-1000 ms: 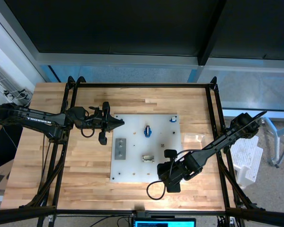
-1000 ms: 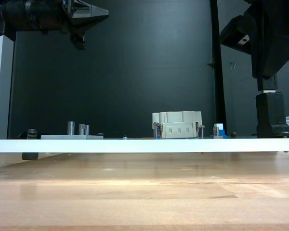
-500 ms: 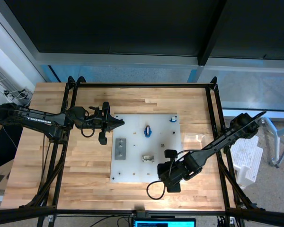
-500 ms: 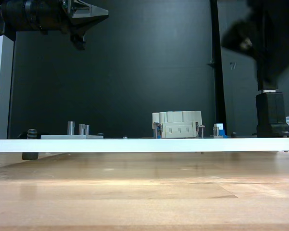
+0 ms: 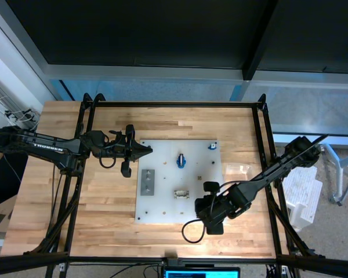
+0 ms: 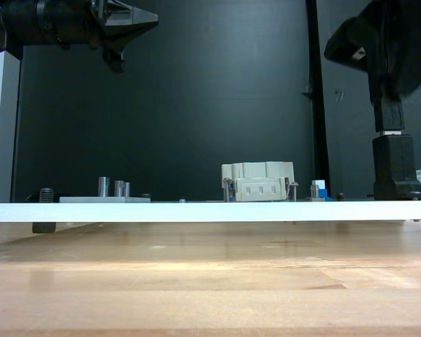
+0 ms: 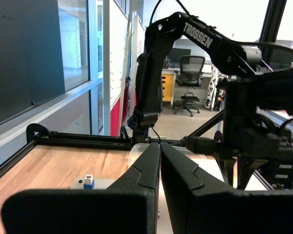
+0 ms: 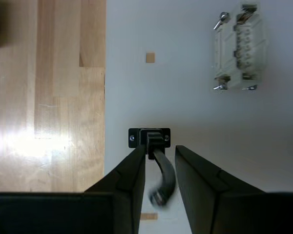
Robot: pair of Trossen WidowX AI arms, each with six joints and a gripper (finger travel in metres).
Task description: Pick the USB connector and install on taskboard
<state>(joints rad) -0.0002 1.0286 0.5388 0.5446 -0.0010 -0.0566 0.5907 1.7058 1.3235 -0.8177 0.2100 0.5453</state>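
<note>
The USB connector (image 8: 151,141) stands plugged into the small black socket (image 8: 135,138) near the front right of the white taskboard (image 5: 162,205). Its black cable (image 8: 163,178) curls back between my right gripper's fingers. My right gripper (image 8: 160,148) hangs open straight above it, with its jaws apart on either side of the cable. In the low view the connector (image 6: 395,163) stands upright on the board edge (image 6: 196,212) under the right gripper (image 6: 387,67). From above, the right gripper (image 5: 210,215) hides the connector. My left gripper (image 5: 148,150) is shut and empty, held high over the board's left edge.
On the board are a grey metal block (image 5: 147,181), a blue upright part (image 5: 181,160), a silver multi-pin socket (image 5: 181,194) and a small white and blue cube (image 5: 210,146). A clear plastic tray (image 5: 238,169) lies right of the board. Black frame rails border the table.
My right gripper has drawn slightly up and toward the near edge, away from the seated connector. The connector stays in the socket. The left arm has not moved.
</note>
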